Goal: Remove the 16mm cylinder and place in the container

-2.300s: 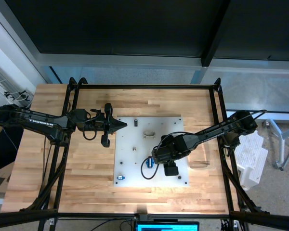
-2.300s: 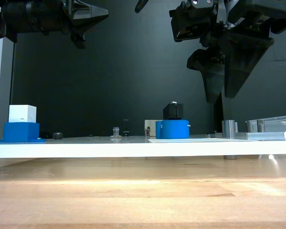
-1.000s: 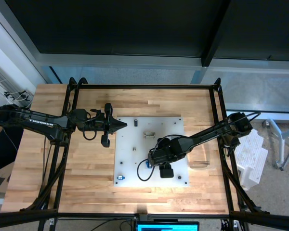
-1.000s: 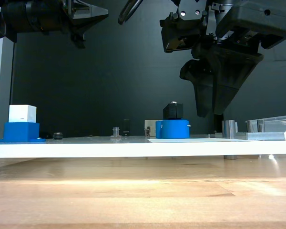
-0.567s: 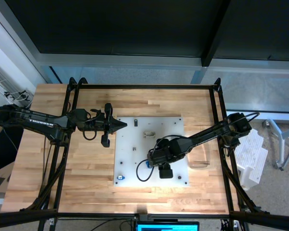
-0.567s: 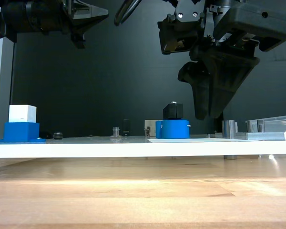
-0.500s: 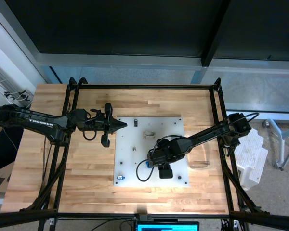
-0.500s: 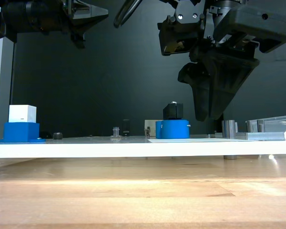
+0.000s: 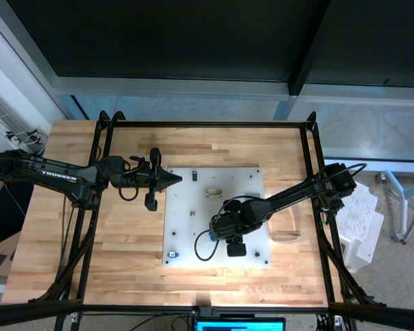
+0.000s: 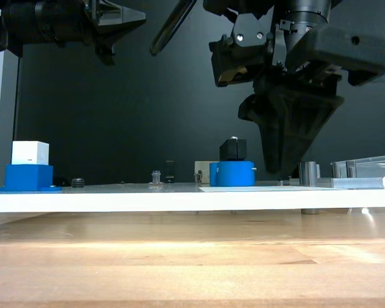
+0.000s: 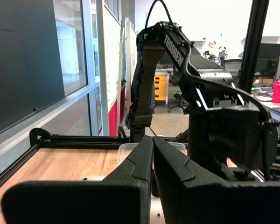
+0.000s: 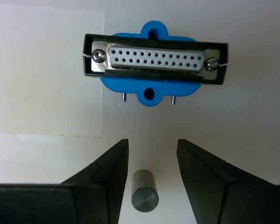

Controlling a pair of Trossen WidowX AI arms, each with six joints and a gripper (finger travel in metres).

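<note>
Board (image 9: 186,200): cylinder (image 12: 144,197) within right gripper (image 12: 151,142); left gripper (image 9: 178,178) aloft.

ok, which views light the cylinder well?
Right wrist view: even light, cylinder sharp inside the open right gripper, low over the board. Low view: black backdrop, that gripper a silhouette. Left wrist view: backlit; shut left gripper, parked beside the board, reads dark.
</note>
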